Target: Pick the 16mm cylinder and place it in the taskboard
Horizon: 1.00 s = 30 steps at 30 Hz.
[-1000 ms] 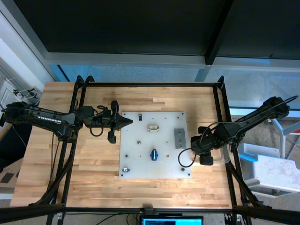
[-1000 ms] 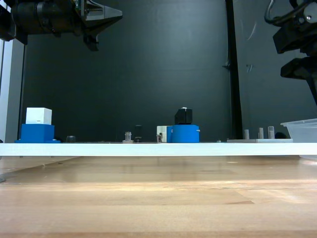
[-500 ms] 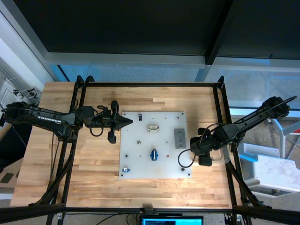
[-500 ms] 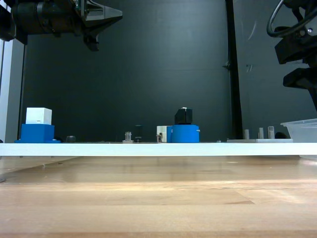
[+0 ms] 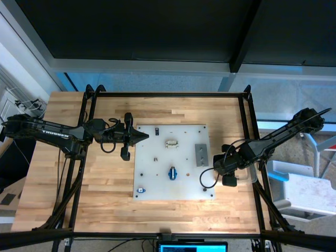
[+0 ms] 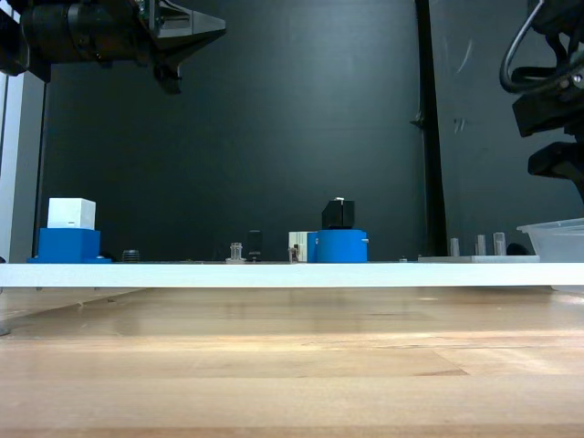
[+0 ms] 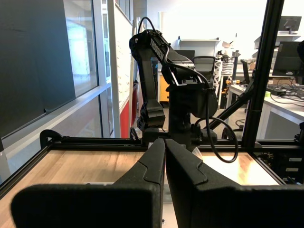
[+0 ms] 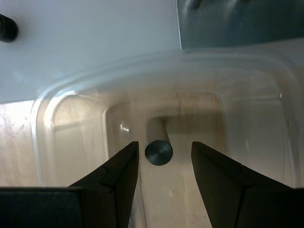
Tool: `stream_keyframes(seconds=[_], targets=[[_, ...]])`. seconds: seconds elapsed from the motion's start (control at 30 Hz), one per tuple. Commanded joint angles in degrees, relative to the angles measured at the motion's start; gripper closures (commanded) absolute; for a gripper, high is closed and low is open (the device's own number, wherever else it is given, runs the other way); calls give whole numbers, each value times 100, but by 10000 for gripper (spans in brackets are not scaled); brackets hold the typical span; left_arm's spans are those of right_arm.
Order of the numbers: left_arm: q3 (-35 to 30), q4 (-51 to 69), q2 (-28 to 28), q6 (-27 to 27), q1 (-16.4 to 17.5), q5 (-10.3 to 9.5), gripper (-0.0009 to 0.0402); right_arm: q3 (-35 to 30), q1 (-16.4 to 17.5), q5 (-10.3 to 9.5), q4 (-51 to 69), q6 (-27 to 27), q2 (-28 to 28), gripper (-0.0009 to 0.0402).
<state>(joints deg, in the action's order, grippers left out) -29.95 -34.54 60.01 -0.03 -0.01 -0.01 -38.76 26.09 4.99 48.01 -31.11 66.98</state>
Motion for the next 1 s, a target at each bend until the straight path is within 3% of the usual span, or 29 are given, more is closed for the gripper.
stream_keyframes(seconds=[0.03,0.13,1.0], targets=[[0,0,0,-2,0,0,393,9,7,42,-22,7,2,240],[0,0,0,-2,2,0,393,9,9,149,-37,7,11,240],[0,0,0,-2,0,0,393,223,22,81,-468,0,214,240]])
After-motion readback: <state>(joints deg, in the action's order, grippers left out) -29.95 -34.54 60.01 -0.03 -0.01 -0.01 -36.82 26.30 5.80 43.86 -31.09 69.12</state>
